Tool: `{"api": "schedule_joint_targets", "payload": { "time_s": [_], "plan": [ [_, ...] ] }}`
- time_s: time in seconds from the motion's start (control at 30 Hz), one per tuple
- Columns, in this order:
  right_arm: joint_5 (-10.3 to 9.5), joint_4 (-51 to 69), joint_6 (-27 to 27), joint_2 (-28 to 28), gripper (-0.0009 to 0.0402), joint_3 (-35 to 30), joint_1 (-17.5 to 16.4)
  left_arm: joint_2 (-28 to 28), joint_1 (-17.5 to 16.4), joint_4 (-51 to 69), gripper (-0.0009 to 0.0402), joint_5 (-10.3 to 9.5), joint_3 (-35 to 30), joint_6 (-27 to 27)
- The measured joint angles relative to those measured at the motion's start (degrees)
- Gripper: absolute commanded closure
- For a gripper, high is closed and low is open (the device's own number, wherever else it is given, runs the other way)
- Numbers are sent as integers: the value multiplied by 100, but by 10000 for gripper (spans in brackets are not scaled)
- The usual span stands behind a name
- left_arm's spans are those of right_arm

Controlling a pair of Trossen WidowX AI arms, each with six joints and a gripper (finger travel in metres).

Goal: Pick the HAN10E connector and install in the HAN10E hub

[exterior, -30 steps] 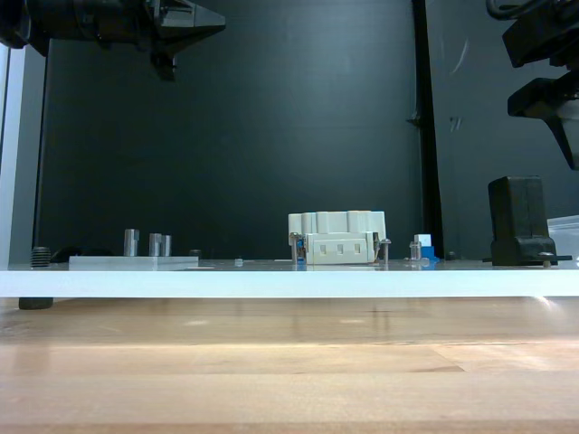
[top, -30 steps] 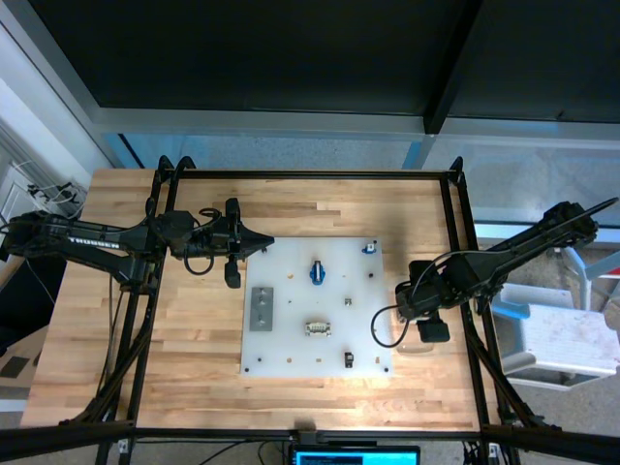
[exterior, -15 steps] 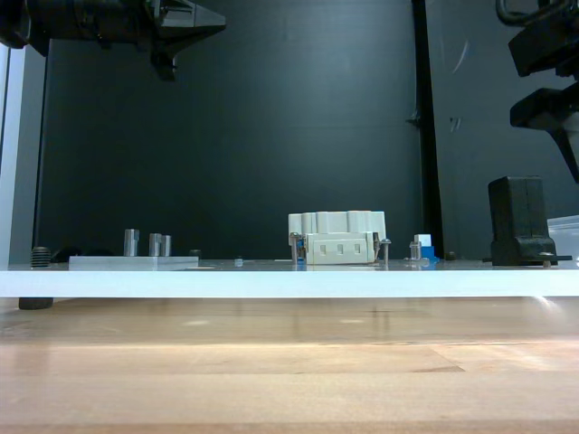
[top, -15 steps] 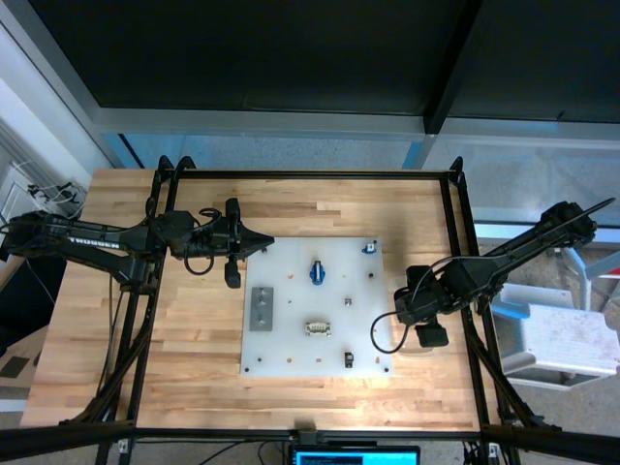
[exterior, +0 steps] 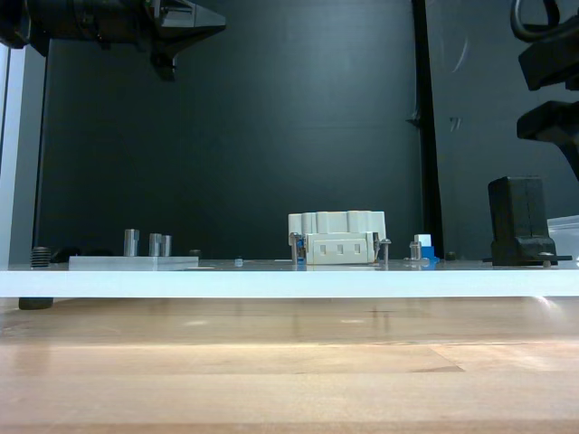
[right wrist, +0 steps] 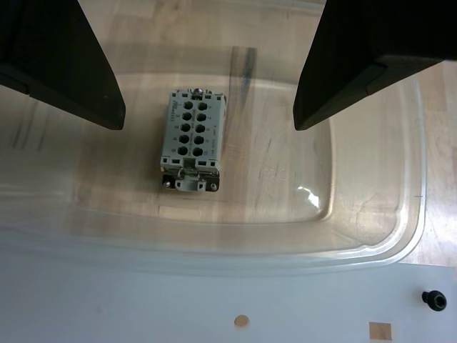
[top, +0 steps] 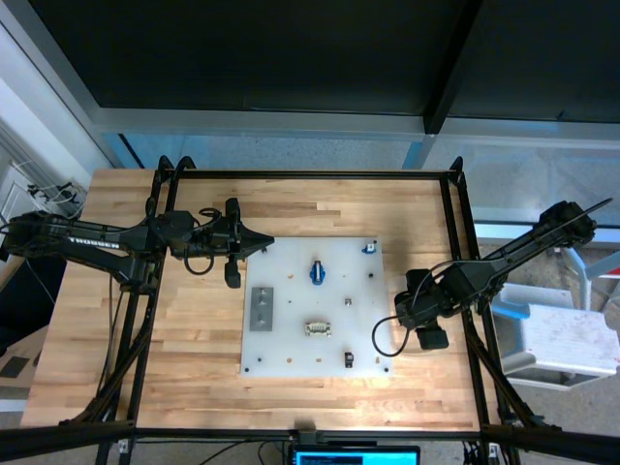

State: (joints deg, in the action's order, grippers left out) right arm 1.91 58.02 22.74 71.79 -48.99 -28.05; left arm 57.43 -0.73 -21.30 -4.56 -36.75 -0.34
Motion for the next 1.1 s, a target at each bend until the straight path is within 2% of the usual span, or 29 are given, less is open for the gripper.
{"api": "schedule_joint_targets", "payload": {
  "time_s": [0.6, 1.1],
  "plan": [
    [-48, -391, 151, 15, 73, 385, -146, 0, 0, 0, 393, 0, 0, 0],
    [-63, -892, 258, 511, 73, 476, -308, 2, 0, 0, 393, 0, 2, 0]
  ]
}}
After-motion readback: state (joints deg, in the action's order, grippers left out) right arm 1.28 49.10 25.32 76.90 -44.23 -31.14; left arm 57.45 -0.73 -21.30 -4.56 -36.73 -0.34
